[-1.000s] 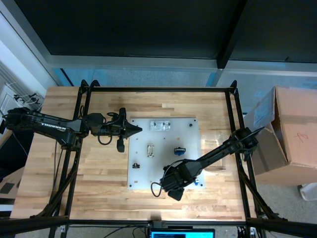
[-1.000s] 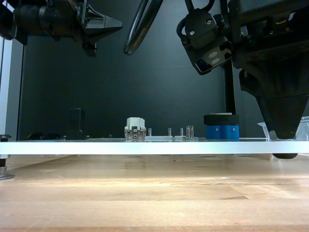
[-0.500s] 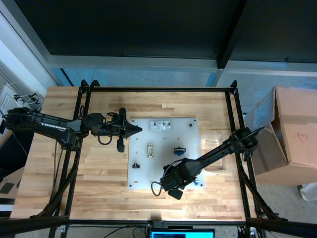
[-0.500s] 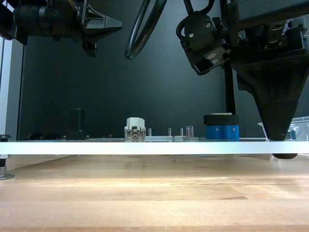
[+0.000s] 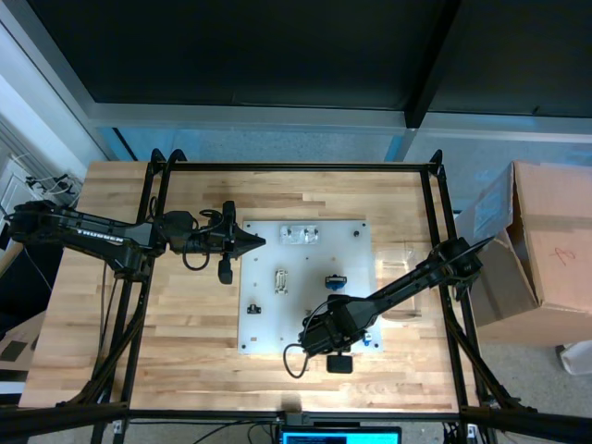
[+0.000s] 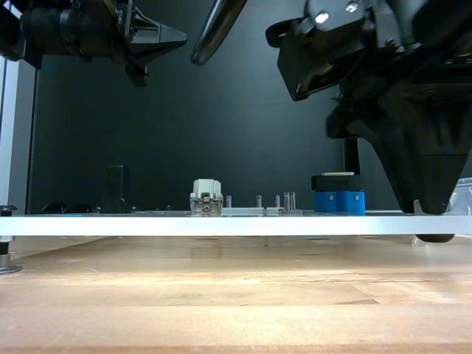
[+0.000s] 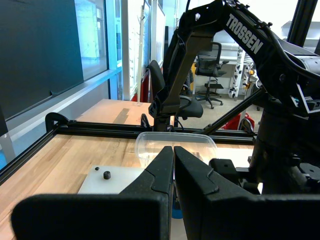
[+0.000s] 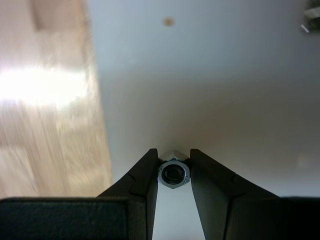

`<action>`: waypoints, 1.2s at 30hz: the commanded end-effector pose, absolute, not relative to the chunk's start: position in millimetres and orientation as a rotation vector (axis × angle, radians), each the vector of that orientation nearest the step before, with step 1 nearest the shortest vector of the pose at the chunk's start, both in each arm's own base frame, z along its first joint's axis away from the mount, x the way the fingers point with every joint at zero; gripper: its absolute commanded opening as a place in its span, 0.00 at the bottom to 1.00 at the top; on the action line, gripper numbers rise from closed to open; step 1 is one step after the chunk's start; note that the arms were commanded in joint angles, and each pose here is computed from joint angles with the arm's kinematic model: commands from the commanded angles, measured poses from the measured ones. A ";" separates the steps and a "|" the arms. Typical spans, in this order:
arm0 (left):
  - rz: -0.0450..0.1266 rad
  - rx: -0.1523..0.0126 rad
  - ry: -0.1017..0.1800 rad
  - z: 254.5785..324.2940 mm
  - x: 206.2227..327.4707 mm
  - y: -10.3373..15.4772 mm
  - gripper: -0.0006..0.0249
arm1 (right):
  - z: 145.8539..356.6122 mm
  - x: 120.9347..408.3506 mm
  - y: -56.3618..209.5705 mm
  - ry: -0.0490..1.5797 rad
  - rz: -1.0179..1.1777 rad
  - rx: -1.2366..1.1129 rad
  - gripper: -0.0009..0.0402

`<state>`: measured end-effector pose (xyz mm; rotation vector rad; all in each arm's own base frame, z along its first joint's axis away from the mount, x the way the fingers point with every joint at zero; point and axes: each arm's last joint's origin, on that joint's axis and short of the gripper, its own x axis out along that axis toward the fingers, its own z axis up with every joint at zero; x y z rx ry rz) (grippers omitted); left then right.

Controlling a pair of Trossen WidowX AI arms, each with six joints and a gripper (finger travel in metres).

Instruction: Unfasten the M12 nut and place it in the container

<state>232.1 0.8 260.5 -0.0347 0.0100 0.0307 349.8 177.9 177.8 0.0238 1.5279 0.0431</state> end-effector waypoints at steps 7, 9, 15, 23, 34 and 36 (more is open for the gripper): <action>0.030 -0.035 0.010 260.5 232.2 0.8 0.02 | 178.2 348.8 177.7 1.480 0.464 -0.419 0.05; 0.030 -0.035 0.010 260.5 232.2 0.8 0.02 | 178.6 348.4 177.7 1.461 0.544 -0.504 0.05; 0.030 -0.035 0.010 260.5 232.2 0.8 0.02 | 179.5 347.8 178.2 1.375 0.794 -0.767 0.06; 0.030 -0.035 0.010 260.5 232.2 0.8 0.02 | 179.5 347.1 178.3 1.336 0.896 -0.873 0.13; 0.030 -0.035 0.010 260.5 232.2 0.8 0.02 | 180.3 347.0 179.5 1.332 0.889 -0.865 0.29; 0.031 -0.035 0.010 260.5 232.2 0.9 0.02 | 182.4 346.4 180.1 1.322 0.889 -0.867 0.36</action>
